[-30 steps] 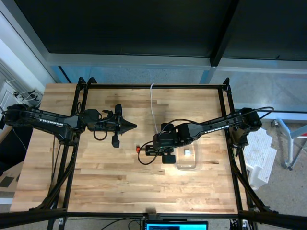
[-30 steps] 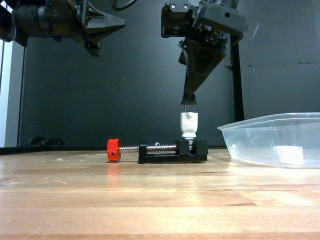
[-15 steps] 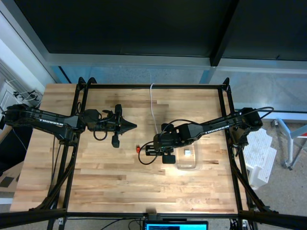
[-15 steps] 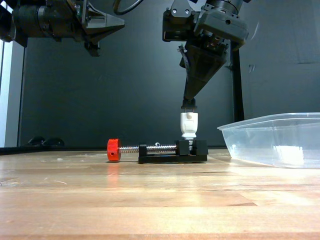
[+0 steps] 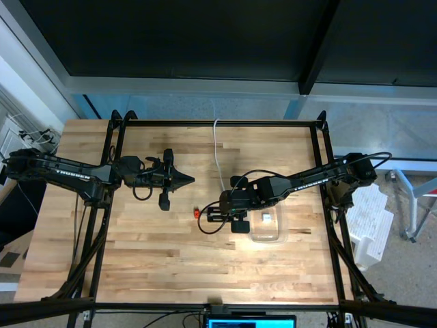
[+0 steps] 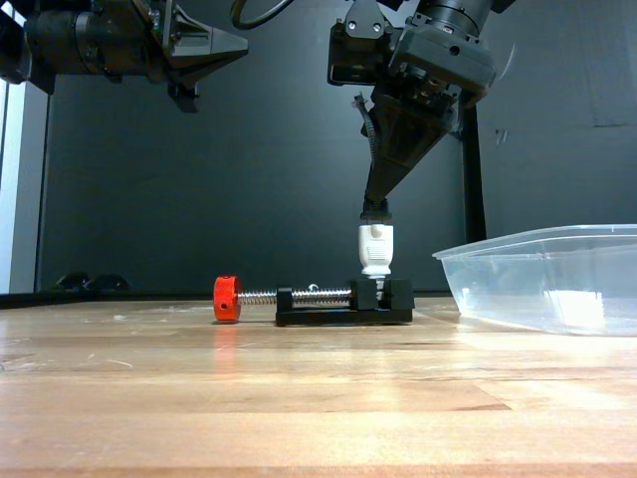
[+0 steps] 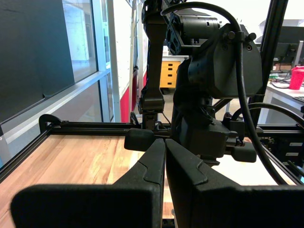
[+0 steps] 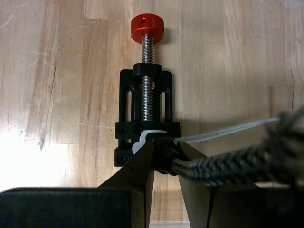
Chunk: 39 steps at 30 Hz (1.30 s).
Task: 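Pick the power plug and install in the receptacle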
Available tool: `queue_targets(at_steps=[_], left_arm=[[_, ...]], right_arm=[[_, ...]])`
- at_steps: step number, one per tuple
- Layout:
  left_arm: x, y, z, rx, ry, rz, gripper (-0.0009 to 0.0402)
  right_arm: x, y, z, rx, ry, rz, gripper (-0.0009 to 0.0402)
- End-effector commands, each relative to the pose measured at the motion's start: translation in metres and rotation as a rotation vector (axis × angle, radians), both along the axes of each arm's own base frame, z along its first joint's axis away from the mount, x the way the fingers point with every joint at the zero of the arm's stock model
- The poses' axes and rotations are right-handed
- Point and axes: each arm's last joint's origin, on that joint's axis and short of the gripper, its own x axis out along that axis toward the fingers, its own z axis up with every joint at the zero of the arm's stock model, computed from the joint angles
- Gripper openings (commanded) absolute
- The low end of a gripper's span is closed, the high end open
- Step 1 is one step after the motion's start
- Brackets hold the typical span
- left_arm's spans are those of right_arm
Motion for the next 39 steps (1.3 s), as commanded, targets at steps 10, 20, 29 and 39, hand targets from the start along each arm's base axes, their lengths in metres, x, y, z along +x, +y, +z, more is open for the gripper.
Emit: queue_targets(at_steps=[10,20,29,39], left_arm=[[0.0,0.0,0.0,0.0,-0.001,0.0,0.0],[0.0,0.0,0.0,0.0,-0.001,0.0,0.0],[0.0,0.0,0.0,0.0,-0.001,0.0,0.0],[0.0,0.0,0.0,0.0,-0.001,0.0,0.0]], right_arm=[[0.0,0.001,-0.017,0.027,0.05,-0.008,0.0],[-0.001,0.002,-0.019,0.038,0.027,-0.02,0.0],[-0.002,0.002,-0.014,0.044,0.01,-0.026,0.0002],[-0.003,0.001,-0.003,0.051,-0.026,-0.025,0.0052]])
